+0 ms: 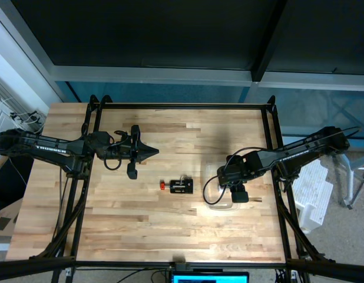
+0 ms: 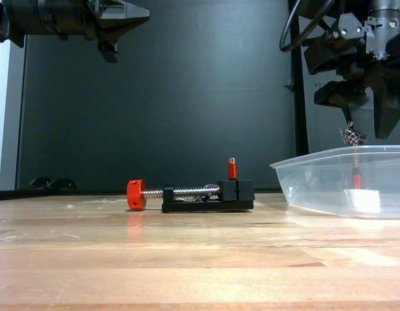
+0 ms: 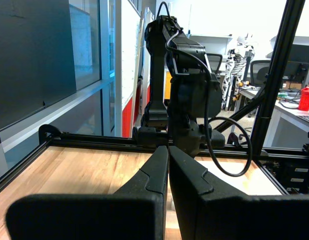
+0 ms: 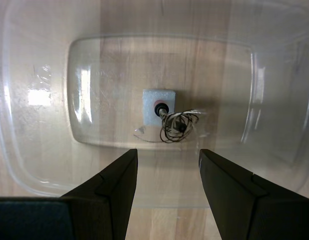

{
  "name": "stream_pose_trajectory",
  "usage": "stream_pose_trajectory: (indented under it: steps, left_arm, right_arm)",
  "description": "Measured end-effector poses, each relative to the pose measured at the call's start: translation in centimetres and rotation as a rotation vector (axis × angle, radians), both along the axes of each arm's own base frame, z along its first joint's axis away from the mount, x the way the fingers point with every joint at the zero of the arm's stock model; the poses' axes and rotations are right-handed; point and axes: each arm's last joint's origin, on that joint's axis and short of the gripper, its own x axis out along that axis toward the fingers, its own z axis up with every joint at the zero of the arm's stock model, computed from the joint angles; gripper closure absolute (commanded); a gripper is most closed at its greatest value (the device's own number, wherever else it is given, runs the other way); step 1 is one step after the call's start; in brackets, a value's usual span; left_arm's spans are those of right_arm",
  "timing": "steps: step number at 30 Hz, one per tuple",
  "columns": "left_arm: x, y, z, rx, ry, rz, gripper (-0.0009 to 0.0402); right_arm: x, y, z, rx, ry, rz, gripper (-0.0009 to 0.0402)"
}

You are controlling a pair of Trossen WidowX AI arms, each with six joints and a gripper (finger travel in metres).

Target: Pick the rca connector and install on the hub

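Hovering over the clear tray [image 4: 14, 125], right gripper [image 4: 167, 152] has jaws spread above the rca connector [image 4: 161, 108] mid-tray, away from the walls. Hub [image 1: 182, 187] sits on open tabletop [image 1: 170, 236]. Left gripper [image 1: 154, 151], pinched closed, hangs up left; its arm [image 1: 46, 147] reads TROSSEN.

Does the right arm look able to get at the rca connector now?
Probably yes: the right gripper hangs open above the open-topped tray, rca connector uncovered below. The left gripper is parked shut, up left.

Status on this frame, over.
Right gripper open, above clear tray. Left gripper shut, parked high at left. rca connector in tray, not gripped. Nothing blocking hub.
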Motion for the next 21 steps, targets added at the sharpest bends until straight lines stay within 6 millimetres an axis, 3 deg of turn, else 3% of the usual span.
stream_pose_trajectory:
  steps: [21]
  left_arm:
    - [0.0, 0.0, 0.0, 0.0, 0.0, 0.0, 0.0393]
  right_arm:
    - [1.4, 0.8, -2.1, -0.005, 0.019, -0.022, 0.0224]
